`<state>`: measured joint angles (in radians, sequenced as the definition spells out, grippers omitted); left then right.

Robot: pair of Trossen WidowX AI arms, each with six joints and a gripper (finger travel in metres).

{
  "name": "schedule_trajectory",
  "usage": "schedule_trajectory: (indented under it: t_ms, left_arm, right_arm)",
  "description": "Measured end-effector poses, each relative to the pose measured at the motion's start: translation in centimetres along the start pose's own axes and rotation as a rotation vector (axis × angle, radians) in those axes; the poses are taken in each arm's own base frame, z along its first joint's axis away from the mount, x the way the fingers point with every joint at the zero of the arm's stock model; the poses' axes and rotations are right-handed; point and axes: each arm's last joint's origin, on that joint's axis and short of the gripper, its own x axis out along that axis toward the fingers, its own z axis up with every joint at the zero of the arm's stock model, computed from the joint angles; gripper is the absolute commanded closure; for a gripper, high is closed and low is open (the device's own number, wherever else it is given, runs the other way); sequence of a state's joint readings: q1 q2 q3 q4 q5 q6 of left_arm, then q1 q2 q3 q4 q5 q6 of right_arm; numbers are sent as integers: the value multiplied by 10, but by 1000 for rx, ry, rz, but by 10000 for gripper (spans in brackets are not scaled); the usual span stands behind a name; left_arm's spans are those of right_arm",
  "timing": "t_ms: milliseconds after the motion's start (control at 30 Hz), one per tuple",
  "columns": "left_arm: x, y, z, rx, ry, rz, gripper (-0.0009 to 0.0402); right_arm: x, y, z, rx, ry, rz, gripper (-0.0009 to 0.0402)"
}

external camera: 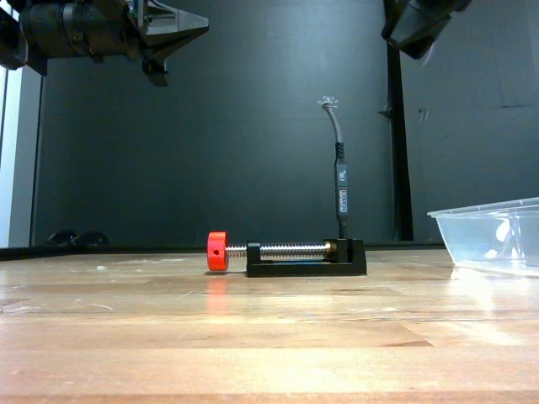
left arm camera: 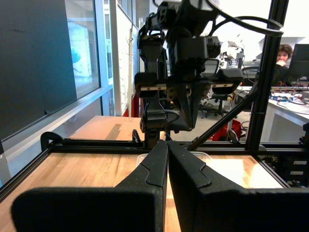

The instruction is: Remove the USB-C connector from the USB-C receptacle and place in the container

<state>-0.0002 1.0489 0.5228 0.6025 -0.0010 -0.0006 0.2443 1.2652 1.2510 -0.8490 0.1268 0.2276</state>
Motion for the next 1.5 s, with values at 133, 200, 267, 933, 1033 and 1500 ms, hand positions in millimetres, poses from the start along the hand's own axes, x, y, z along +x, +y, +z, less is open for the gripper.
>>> schedule_trajectory:
  t_ms: [133,200,267,933,1033,1500]
  left_arm:
    - [0,0,0,0,0,0,393]
    - [0,0,0,0,0,0,393]
    - [0,0,0,0,0,0,393]
    - [0,0,0,0,0,0,393]
    - [0,0,0,0,0,0,393]
    - [0,0,0,0,0,0,393]
  right_arm:
    - [0,4,15,-22,106,-36,385]
    - [2,6,22,-38,160,-47,367]
    - [5,8,28,-48,210,-58,340]
    - [51,19,48,-59,401,-103,111]
    - [55,20,49,-60,402,-103,118]
    - [94,27,40,-84,476,-114,165]
